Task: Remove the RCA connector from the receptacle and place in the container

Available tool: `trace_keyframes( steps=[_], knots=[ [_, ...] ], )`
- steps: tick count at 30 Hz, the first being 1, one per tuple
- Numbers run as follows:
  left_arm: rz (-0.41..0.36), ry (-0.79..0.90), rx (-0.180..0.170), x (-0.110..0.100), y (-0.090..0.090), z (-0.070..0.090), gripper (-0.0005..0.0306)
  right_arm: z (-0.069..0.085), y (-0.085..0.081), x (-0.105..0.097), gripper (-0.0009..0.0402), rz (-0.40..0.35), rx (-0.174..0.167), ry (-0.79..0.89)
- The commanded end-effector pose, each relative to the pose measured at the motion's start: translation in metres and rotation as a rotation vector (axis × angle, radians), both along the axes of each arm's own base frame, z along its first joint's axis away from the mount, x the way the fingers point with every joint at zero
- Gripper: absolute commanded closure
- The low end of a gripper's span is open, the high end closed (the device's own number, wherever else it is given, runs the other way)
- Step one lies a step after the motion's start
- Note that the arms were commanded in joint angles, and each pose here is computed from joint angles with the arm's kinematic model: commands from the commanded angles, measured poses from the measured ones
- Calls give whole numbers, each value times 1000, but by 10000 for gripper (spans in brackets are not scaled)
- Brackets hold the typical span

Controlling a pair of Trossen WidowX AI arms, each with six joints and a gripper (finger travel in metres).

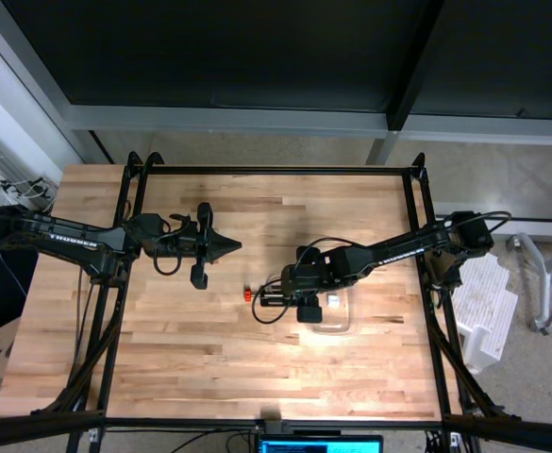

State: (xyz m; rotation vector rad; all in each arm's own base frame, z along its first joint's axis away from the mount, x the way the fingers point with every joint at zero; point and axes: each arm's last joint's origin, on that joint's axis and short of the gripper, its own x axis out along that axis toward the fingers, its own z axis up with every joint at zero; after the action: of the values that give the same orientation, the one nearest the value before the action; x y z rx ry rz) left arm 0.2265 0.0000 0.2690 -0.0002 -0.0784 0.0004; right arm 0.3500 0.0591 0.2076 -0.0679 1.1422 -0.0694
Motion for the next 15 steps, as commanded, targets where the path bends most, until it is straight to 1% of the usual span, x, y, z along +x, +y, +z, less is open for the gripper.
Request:
trace_keyframes(
  steps=[1, 6, 13, 15],
  knots=[
    [0, 0, 0, 0, 0, 0, 300, 1, 1, 2, 205, 3, 6, -23],
    [0, 0, 0, 0, 0, 0, 300, 1, 1, 4, 206, 4, 14, -43],
    [0, 0, 0, 0, 0, 0, 300, -10, 2, 8, 206, 4, 10, -18],
    [0, 0, 0, 0, 0, 0, 300, -10, 2, 8, 206, 4, 10, -21]
  ],
)
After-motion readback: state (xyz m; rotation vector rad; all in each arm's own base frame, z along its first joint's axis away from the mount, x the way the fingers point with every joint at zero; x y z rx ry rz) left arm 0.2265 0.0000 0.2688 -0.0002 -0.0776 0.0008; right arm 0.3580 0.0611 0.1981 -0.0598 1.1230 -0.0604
